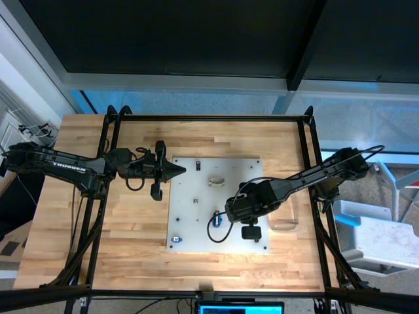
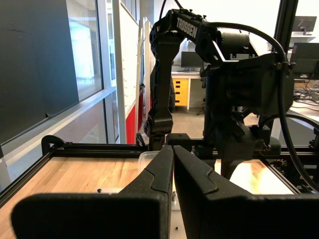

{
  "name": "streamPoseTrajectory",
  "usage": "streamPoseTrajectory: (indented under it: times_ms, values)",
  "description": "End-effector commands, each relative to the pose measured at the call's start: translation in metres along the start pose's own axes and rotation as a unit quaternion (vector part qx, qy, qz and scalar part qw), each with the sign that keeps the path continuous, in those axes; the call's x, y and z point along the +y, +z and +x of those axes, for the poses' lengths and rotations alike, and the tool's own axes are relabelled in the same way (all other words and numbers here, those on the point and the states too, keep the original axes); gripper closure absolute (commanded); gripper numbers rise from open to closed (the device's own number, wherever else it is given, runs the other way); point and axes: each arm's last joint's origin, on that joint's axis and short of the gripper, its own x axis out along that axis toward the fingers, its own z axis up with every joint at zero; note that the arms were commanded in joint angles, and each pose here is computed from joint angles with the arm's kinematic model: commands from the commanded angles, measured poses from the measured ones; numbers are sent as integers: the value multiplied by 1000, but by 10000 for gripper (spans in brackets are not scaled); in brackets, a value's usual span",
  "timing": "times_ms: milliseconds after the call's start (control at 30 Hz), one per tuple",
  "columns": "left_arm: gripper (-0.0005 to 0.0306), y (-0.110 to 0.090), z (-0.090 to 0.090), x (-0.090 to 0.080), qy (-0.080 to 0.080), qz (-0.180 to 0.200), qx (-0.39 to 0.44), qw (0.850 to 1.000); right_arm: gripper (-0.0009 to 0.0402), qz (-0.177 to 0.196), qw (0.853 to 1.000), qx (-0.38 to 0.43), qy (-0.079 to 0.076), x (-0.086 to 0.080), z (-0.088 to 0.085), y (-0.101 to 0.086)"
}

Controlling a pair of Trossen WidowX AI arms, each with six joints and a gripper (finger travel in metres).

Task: Pick the 16mm cylinder and place it in the taskboard

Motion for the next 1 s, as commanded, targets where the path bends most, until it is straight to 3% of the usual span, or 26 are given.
streamPoseTrajectory:
  times_ms: [33, 300, 500, 1000]
  values:
    - [300, 0, 0, 0, 0, 0, 0, 1000, 352, -1, 1000, -2, -1, 0, 2, 5]
    - [300, 0, 0, 0, 0, 0, 0, 1000, 352, 1, 1000, 4, -3, 1, 13, 11]
    - [300, 0, 0, 0, 0, 0, 0, 1000, 352, 2, 1000, 6, 5, 2, 18, 13]
    - [300, 0, 0, 0, 0, 0, 0, 1000, 352, 3, 1000, 16, 1, 2, 30, 13]
